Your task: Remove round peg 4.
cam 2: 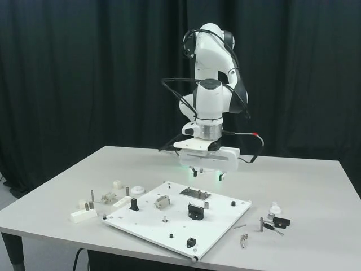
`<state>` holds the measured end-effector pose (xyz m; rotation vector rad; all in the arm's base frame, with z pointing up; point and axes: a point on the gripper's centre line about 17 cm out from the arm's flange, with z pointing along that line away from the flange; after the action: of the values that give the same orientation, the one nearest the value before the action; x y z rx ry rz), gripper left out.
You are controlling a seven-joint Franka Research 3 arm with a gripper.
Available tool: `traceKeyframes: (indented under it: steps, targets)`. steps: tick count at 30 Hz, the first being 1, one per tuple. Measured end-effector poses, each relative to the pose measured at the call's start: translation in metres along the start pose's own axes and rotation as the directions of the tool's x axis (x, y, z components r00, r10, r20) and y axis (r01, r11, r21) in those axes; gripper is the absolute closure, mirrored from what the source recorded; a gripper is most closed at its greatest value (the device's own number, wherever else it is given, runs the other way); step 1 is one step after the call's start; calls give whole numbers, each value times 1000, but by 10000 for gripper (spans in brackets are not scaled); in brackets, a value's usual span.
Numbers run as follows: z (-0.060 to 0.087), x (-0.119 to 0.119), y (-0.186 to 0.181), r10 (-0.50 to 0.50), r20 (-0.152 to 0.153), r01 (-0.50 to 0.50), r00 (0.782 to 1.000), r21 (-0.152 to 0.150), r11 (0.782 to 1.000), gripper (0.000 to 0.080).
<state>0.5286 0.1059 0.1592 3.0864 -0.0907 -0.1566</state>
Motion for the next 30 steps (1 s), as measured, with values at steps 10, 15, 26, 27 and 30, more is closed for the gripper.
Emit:
traceKeyframes:
  steps: [10, 15, 26, 27, 30]
  targets:
    - [-3, -7, 0, -40, 12, 40, 999, -29, 999, 3]
    - [-11, -11, 10, -19, 17, 20, 1000, -55, 998, 3]
    - [-36, -21, 35, 117, -14, -118, 993, -94, 989, 3]
    - [-37, -22, 36, 130, -16, -131, 991, -92, 987, 3]
    - [-39, -26, 39, 160, -23, -162, 987, -82, 983, 3]
